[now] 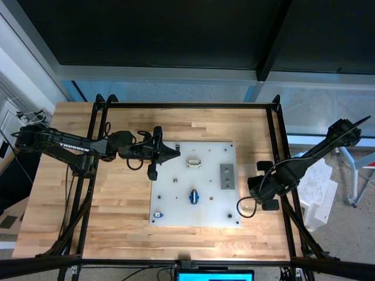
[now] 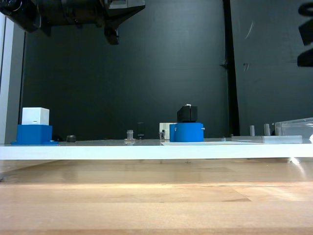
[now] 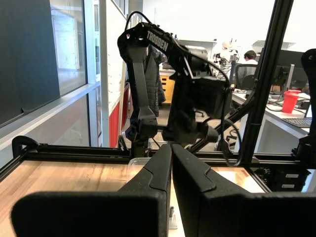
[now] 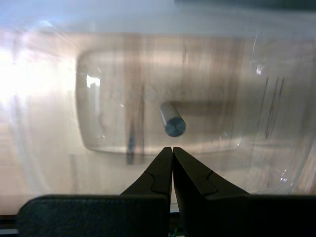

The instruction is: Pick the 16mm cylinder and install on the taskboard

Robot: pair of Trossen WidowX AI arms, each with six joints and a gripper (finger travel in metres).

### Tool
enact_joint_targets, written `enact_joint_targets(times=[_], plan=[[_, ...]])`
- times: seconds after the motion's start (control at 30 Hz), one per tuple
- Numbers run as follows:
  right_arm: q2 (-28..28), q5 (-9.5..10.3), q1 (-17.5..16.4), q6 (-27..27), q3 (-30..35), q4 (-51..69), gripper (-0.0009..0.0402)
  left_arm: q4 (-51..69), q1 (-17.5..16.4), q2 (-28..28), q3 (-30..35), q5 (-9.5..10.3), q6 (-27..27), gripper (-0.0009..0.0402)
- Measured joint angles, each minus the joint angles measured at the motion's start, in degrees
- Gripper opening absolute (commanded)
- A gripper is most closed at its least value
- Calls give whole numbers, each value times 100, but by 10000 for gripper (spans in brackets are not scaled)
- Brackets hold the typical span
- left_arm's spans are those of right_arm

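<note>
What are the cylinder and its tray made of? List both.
16mm cylinder: likely metal, dull grey, matte end face; tray: clear glossy plastic, wood showing through. Right end effector, shut, faces it; left end effector, shut, above the taskboard edge.

low view: left gripper (image 2: pixel 137 7) cut at top | right gripper (image 2: pixel 307 49) at rt edge

The cylinder (image 4: pixel 172 119) is a short, dull grey round peg. It lies on its side, tilted, one flat end showing, in a recess of a clear tray (image 4: pixel 222 74), off the taskboard. The taskboard (image 1: pixel 176 202), a white square plate with small holes, lies flat on the table (image 1: pixel 70 199). It carries a grey block (image 1: pixel 227 175), a blue fitting (image 1: pixel 193 196) and a beige connector (image 1: pixel 193 162).
</note>
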State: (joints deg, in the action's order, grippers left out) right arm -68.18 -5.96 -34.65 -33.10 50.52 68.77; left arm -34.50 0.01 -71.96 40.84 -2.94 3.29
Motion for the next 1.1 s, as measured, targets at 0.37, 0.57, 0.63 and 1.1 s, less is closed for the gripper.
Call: enact_joint_targets(times=[0.37,0.57,0.63,1.1], plan=[[0,-57,-11,-2,448,127,0,-2,0,-2,0,0,0,0],[0,-153,-11,-4,439,136,0,0,0,0,2,0,0,0],[0,-197,-11,-4,437,136,0,0,0,0,2,0,0,0],[0,-205,-11,-7,431,136,0,0,0,0,2,0,0,0]])
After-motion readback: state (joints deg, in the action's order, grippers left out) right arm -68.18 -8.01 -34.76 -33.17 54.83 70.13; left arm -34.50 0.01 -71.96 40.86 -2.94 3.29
